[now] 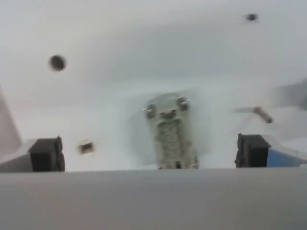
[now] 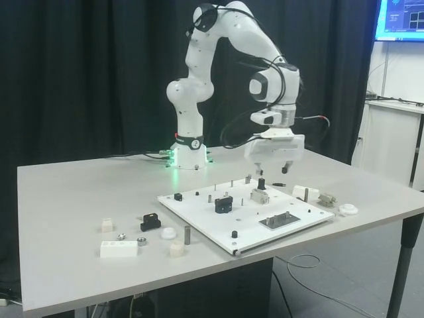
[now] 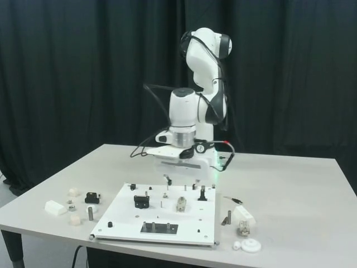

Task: Remove square peg 1.

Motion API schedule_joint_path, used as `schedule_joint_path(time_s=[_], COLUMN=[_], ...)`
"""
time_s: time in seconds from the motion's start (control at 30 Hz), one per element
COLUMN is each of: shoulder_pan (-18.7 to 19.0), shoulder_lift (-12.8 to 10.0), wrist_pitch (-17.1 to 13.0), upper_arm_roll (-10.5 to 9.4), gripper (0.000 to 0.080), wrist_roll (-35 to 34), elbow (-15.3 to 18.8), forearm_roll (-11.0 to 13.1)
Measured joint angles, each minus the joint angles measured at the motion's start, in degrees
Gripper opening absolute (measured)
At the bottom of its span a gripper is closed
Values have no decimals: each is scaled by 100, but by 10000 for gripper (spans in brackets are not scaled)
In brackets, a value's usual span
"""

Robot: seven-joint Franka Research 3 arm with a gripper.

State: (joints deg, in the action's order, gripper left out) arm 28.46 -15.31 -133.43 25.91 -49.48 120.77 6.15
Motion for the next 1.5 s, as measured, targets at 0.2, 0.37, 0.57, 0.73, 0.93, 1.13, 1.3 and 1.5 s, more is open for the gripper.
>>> schedule_joint_path(time_s=[0.2,0.37,0.57,0.73,0.93,1.13,1.3,1.5], shoulder_pan=[-265,-441,-612,-719,-763,-768,-768,-787], shoulder_lift=[6,9,9,0,-29,-101,-183,-287], wrist_pitch=[-314,-584,-870,-1139,-1461,-1575,-1575,-1575], upper_arm_roll=[7,8,8,9,8,7,6,6], gripper=[800,800,800,800,800,800,800,800], wrist_roll=[-313,-342,-413,-549,-551,-550,-549,-548], elbow=[132,233,345,476,656,740,754,756], forearm_roll=[21,65,186,335,481,506,506,506])
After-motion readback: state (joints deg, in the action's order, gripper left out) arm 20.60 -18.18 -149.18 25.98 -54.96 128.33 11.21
